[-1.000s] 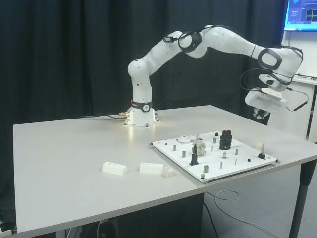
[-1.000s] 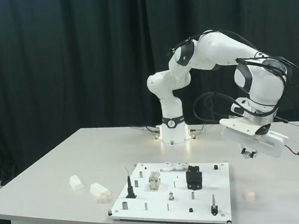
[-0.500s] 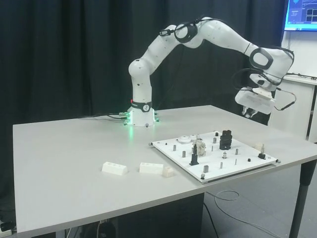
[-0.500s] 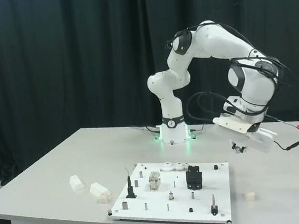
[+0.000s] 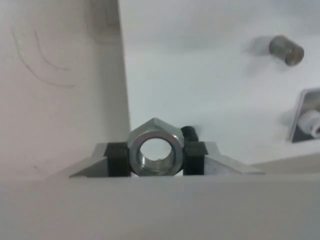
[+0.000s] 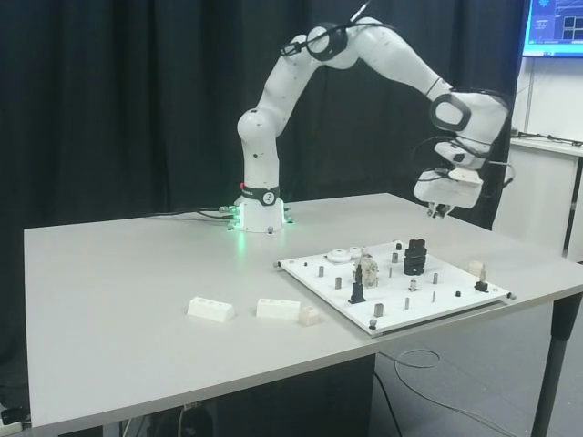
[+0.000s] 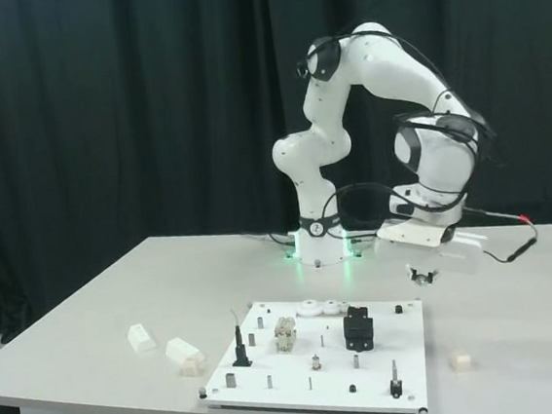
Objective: Insert bolt 4.
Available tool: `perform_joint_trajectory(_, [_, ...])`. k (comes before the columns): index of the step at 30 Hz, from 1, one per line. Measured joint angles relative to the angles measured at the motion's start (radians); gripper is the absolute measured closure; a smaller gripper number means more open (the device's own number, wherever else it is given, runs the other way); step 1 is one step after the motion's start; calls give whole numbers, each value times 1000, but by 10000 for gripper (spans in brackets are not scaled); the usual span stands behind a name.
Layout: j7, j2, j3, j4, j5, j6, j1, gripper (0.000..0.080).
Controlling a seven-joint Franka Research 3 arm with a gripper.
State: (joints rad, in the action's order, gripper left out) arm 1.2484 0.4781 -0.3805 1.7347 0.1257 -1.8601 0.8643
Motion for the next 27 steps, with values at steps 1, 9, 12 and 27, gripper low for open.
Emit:
perform_joint_trajectory(1, [-18, -13, 0, 24, -1, -22, 0, 578])
perform_joint_trajectory(9, [-147, -104, 0, 188, -10, -179, 0, 578])
perform_joint_trajectory(12, [-185, -131, 0, 237, -16, -227, 0, 578])
perform_joint_trajectory(27, [-343, -225, 2, 418, -44, -398, 0, 578])
